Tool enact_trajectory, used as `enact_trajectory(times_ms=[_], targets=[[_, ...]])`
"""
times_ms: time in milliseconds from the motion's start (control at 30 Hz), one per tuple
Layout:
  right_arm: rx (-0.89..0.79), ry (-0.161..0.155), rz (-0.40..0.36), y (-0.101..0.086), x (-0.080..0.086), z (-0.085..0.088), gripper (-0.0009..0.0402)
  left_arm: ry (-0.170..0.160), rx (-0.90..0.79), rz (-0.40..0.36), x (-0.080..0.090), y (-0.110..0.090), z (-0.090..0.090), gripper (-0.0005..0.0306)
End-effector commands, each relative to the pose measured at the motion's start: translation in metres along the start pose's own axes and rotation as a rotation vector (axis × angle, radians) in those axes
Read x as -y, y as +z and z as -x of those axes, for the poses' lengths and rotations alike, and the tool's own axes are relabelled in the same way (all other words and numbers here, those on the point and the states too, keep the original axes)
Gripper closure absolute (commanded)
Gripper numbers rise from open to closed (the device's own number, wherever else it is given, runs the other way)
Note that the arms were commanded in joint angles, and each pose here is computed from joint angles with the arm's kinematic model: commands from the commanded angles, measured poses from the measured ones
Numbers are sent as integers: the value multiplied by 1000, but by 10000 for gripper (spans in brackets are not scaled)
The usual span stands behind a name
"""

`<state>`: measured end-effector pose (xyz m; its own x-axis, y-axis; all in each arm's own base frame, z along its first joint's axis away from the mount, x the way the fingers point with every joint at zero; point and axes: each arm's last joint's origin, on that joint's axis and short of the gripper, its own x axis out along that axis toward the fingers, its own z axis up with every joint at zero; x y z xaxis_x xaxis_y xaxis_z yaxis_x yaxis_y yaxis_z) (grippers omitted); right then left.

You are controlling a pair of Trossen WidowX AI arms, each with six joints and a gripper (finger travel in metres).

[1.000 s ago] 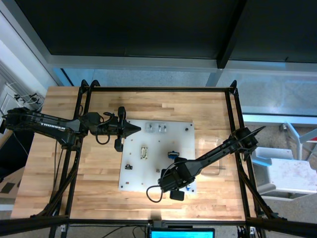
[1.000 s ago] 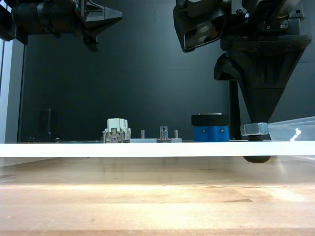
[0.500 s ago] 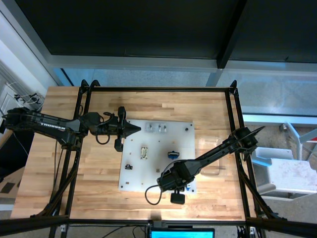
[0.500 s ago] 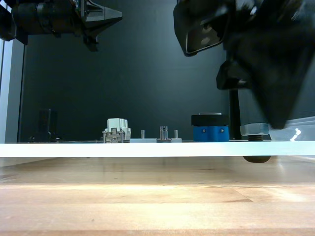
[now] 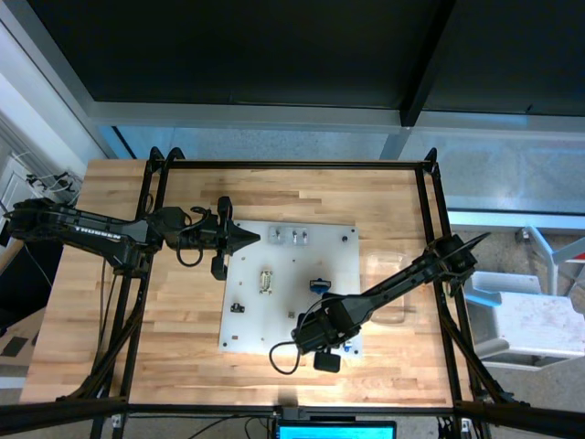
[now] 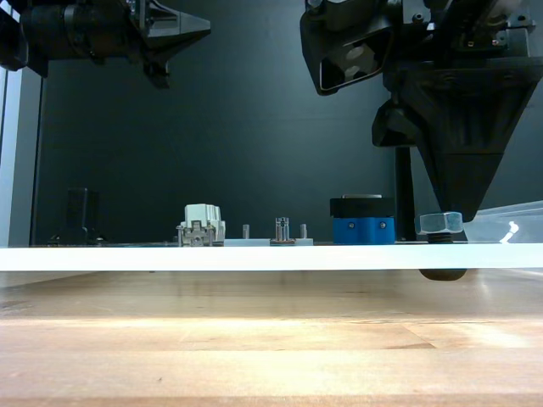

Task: Pick the M12 fastener and fasten on the M12 threads

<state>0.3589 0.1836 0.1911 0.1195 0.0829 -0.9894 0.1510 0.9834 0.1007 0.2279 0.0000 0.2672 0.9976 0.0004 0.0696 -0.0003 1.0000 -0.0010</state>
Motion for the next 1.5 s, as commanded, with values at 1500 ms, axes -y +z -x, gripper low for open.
enact_trajectory(times_ms=[1500], targets=[[-135, 352, 51, 0, -11, -5, 393, 0, 0, 0, 0, 0, 0, 300]])
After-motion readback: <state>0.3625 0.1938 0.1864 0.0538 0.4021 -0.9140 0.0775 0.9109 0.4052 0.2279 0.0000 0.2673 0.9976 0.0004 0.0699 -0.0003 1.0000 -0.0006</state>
